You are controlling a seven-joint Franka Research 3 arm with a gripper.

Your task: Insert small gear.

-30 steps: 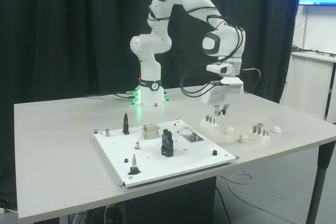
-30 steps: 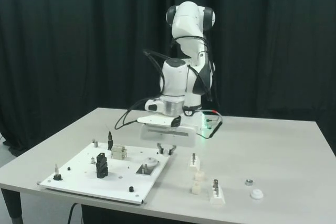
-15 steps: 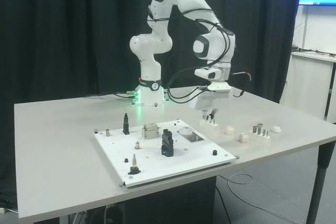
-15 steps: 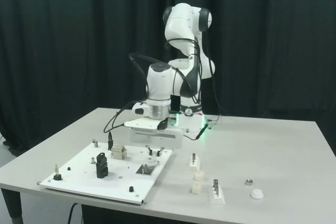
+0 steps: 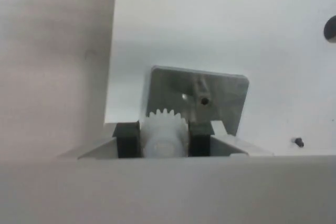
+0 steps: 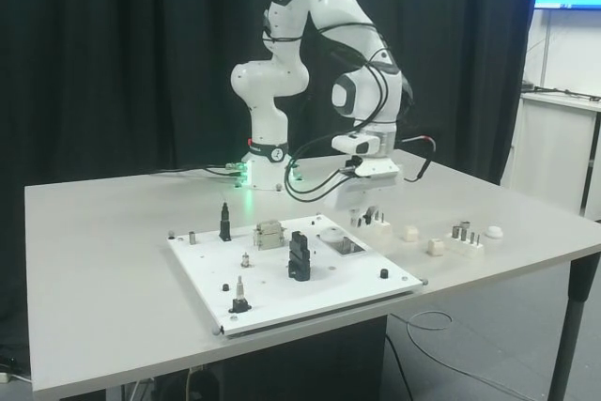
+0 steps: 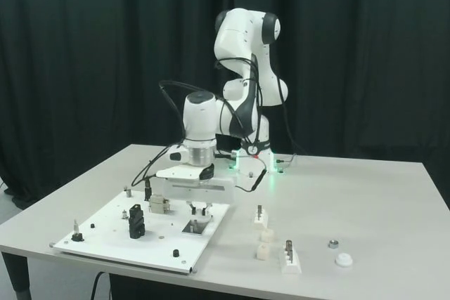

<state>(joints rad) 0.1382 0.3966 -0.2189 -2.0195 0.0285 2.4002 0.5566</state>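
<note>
the small gear (image 5: 164, 132) is white, with fine teeth showing along its upper edge in the wrist view; its lower part is cut off by the blurred body of the wrist. it sits clamped between the two black fingers (image 5: 127, 140) of the gripper (image 5: 164, 141), which is clenched on it, just above a grey metal plate (image 5: 210, 94) with a small hole. in the room views the gear itself is too small to make out (only the gripper (image 7: 197, 209) hanging low over the white board (image 6: 282, 279), at its far right part, can be seen). the plate (image 7: 195, 226) lies on that board directly under the gripper. one white arm (image 6: 310, 44) stands on the grey table (image 6: 103, 232). on the board, two black blocks (image 6: 299, 255) stand upright, plus several small pegs, hard to count. to the right of the board, on the table, lie two white peg holders (image 6: 465, 241) and three small white parts, well apart from the gripper.
</note>
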